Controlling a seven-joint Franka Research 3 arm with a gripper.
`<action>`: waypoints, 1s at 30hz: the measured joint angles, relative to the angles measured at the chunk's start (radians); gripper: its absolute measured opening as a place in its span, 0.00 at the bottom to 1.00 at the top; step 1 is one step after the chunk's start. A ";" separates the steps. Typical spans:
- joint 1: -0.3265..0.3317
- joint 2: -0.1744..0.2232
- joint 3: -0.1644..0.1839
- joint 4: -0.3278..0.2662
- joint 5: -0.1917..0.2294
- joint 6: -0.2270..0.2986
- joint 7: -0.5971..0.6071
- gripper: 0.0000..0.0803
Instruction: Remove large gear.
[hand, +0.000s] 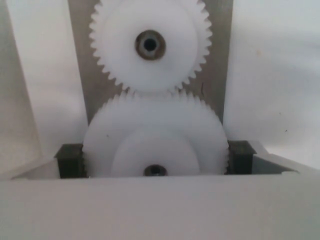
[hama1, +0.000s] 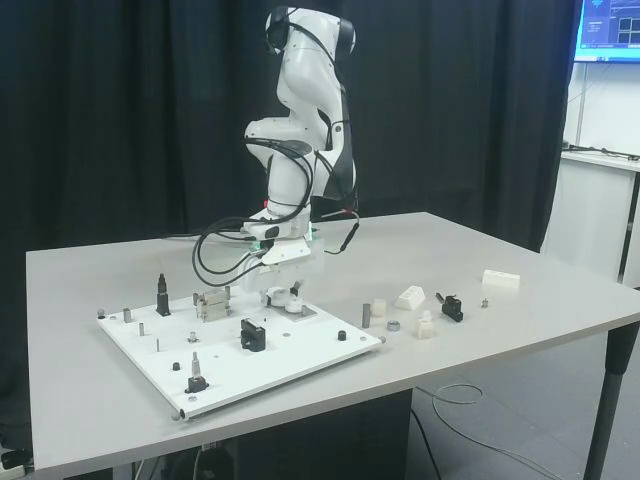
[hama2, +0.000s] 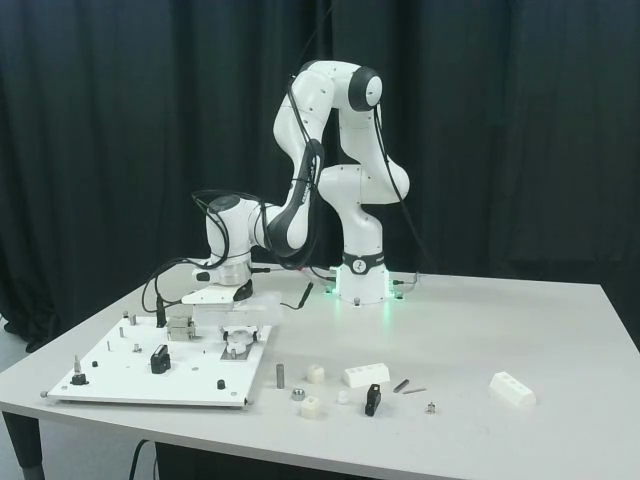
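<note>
The gripper (hand: 156, 165) sits low over the white assembly board (hama1: 300, 355), and in the wrist view its two black finger pads (hand: 69, 161) stand one on each side of the large gear (hand: 155, 137), right at the toothed rim. The jaws look closed, or very nearly so, onto that rim; whether they are pressing firmly cannot be made out, so I take it as a grasp just made rather than a proven hold.

The large gear lies flat on a grey metal plate (hand: 217, 60) on the board, seated on a shaft whose dark end shows at its hub. Its teeth mesh with those of a second white gear (hand: 150, 45), which sits on its own shaft just beyond it.

By its look the large gear is a stiff, light plastic part, smooth-faced and somewhat slippery. The teeth are the fragile feature. The rim, taken across its full width as here, seems the sensible place to hold, since the raised hub is too shallow to pinch. A straight lift along the shaft should clear both the shaft and the neighbour's teeth; tilting could jam it.

Loose small parts lie on the counter (hama1: 500, 320), well apart from the board.
</note>
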 joint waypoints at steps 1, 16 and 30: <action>0.000 -0.001 0.000 0.000 0.000 0.000 0.000 0.74; 0.000 -0.007 -0.002 0.001 0.000 -0.009 0.000 0.74; 0.000 -0.007 -0.004 0.010 0.000 -0.027 0.000 0.74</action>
